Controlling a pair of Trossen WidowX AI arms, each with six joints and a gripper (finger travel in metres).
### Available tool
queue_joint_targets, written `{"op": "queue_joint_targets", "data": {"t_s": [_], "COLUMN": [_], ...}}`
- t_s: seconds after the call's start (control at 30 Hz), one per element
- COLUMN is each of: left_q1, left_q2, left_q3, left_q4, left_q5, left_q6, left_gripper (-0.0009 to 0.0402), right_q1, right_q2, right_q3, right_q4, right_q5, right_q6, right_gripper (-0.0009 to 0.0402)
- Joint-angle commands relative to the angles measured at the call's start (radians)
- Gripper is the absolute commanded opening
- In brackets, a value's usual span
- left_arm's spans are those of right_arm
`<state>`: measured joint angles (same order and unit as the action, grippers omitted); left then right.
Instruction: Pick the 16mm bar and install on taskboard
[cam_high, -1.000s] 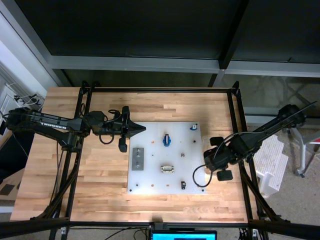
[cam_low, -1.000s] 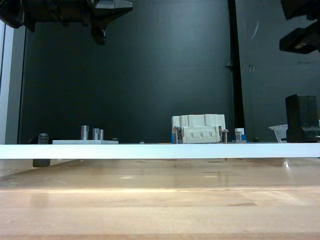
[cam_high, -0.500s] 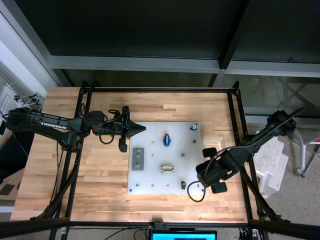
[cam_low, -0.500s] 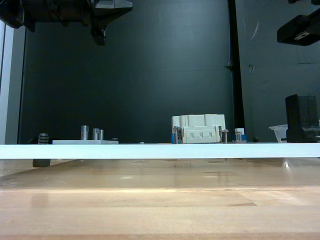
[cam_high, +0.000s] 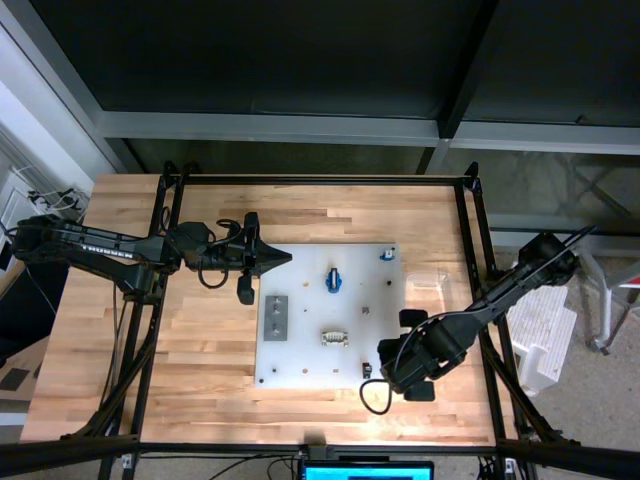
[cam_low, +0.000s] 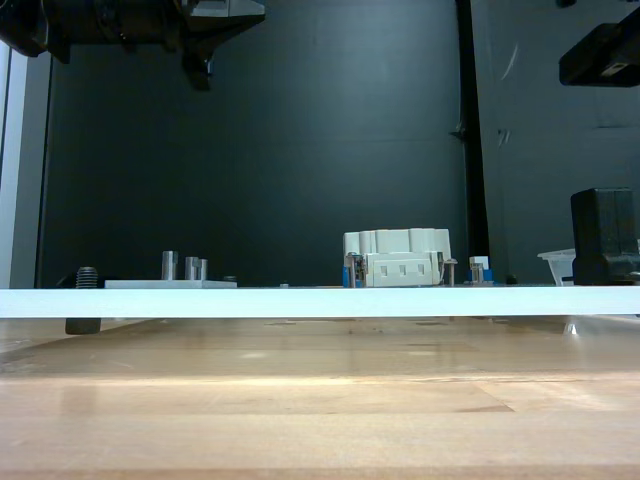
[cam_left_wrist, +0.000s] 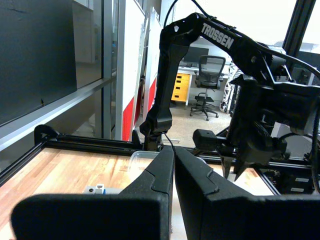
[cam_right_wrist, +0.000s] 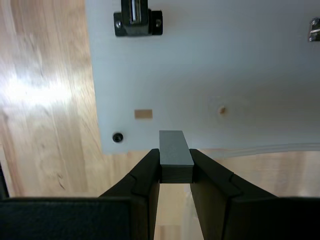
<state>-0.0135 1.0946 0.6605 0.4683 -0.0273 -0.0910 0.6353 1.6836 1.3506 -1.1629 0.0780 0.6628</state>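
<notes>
The 16mm bar (cam_right_wrist: 175, 150), a short grey block, is held between the fingers of my right gripper (cam_right_wrist: 175, 167), clear of the board. In the right wrist view it hangs over the near edge of the white taskboard (cam_right_wrist: 225, 75), close to a small tan slot (cam_right_wrist: 143, 114). From above, my right gripper (cam_high: 395, 370) is over the board's near right corner, and the bar is hidden there. My left gripper (cam_high: 283, 258) hovers high at the board's far left corner, its fingers (cam_left_wrist: 160, 175) pressed together on nothing.
The taskboard (cam_high: 300, 345) carries a grey block with pegs (cam_high: 275, 318), a blue knob (cam_high: 333, 280), a white connector (cam_high: 335, 339) and a black holder (cam_right_wrist: 137, 17). A clear tray (cam_high: 430, 280) lies right of the board. Black frame rails (cam_high: 482, 260) border the table.
My right arm has swung toward the near edge and leftward, carrying the bar from beside the board's right edge to over its near right corner. The left arm has not moved.
</notes>
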Motion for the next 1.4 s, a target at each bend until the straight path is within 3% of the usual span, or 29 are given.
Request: {"op": "queue_joint_targets", "data": {"t_s": [0.03, 1.4], "left_q1": [0.0, 0.0], "left_q2": [0.0, 0.0], "left_q3": [0.0, 0.0], "left_q4": [0.0, 0.0], "left_q5": [0.0, 0.0], "left_q6": [0.0, 0.0], "left_gripper": [0.0, 0.0], "right_q1": [0.009, 0.027], "right_q2": [0.018, 0.125], "right_q3": [0.002, 0.0], "right_q4": [0.021, 0.076], "right_q5": [0.0, -0.026], "right_q6": [0.035, 0.01], "right_gripper": [0.0, 0.0]}}
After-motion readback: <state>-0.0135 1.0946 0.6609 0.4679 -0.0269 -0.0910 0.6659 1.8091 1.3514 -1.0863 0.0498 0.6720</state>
